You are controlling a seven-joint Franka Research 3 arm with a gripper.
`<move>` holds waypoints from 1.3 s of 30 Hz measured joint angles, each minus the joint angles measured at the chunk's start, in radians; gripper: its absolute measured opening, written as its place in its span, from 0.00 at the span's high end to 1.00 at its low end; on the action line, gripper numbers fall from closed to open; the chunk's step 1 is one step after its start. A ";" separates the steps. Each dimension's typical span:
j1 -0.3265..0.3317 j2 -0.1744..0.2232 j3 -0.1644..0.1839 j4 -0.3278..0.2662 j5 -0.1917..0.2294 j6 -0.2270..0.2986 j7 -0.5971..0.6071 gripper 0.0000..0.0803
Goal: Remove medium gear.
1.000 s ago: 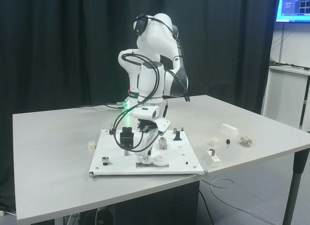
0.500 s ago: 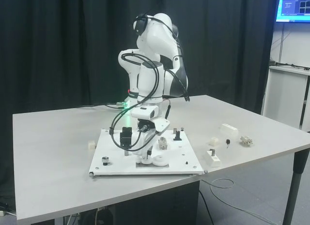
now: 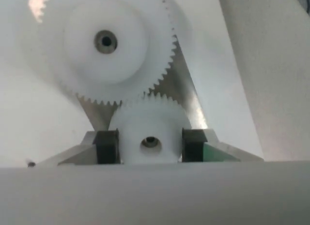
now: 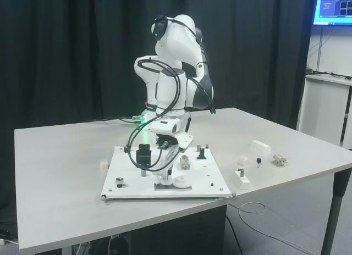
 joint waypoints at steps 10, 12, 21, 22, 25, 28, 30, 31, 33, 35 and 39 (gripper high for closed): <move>0.000 -0.002 -0.001 0.003 -0.003 -0.009 0.016 0.66; 0.000 -0.003 -0.001 0.004 -0.004 -0.011 -0.006 0.66; 0.000 -0.009 -0.002 0.005 -0.004 -0.018 -0.018 0.66; 0.000 -0.011 -0.003 0.005 -0.004 -0.020 -0.017 0.66; 0.000 -0.016 -0.004 0.005 -0.003 -0.024 -0.012 0.66; 0.000 -0.022 -0.006 0.005 -0.003 -0.031 0.009 0.66; 0.000 -0.026 -0.008 0.005 -0.003 -0.036 0.023 0.66; 0.000 -0.028 -0.009 0.005 -0.003 -0.039 0.030 0.66; 0.000 -0.032 -0.010 0.005 -0.003 -0.044 0.042 0.66; 0.000 -0.036 -0.011 0.005 -0.003 -0.050 0.054 0.66; 0.000 -0.044 -0.014 0.005 -0.003 -0.061 0.073 0.66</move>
